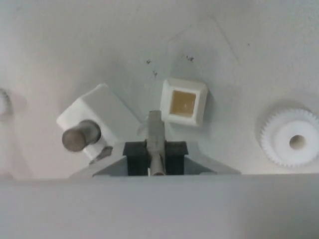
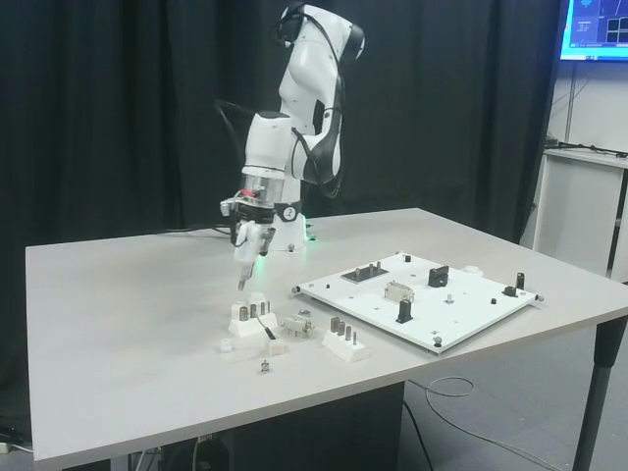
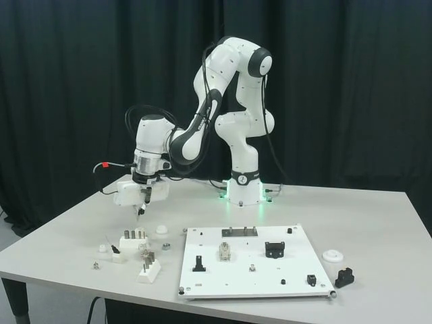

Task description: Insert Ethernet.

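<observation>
One gripper (image 2: 242,284) closed on a thin grey Ethernet plug (image 1: 155,133), hovering above the white peg holder (image 2: 251,316) on the desk (image 2: 118,314), assembly board (image 2: 422,294) well apart from the holder.

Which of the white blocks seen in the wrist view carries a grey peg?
The larger tilted block, beside the end effector, has a grey peg sticking out. The smaller square block shows only a shallow recess.
</observation>
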